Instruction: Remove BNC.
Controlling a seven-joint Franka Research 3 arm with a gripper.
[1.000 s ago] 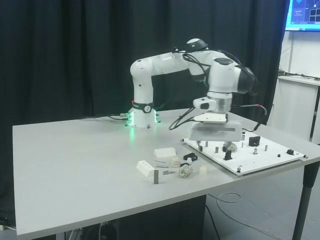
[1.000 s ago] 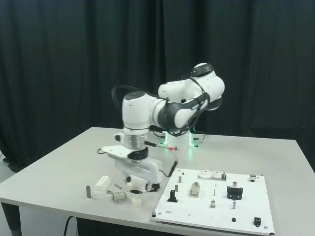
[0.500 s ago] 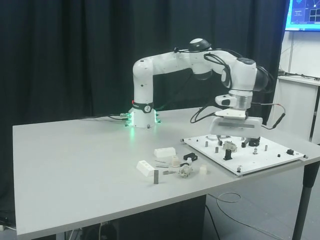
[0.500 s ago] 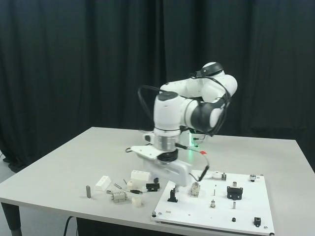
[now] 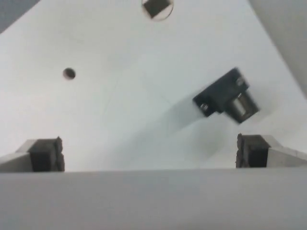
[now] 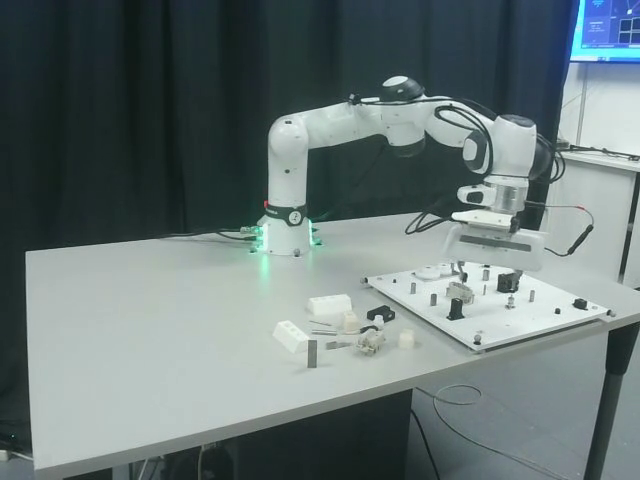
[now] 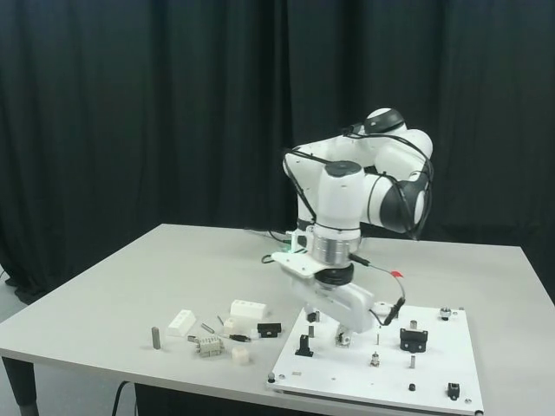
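Robotics lab, black curtains (image 7: 130, 113) (floor-length), grey table (image 6: 150, 310)

Loose white blocks (image 6: 330, 304) and small parts lie on the grey table (image 6: 150, 310) before black curtains (image 7: 130, 113).

Black curtain (image 6: 150, 110) behind grey table (image 6: 150, 310)

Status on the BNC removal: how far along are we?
Done: nothing removed yet. What looks like the BNC sits in its black mount on the white board.
In hand: the gripper hovers over the board with the mount off to one side, fingers open and empty.
Left: centre on the connector, close on it and pull it free.
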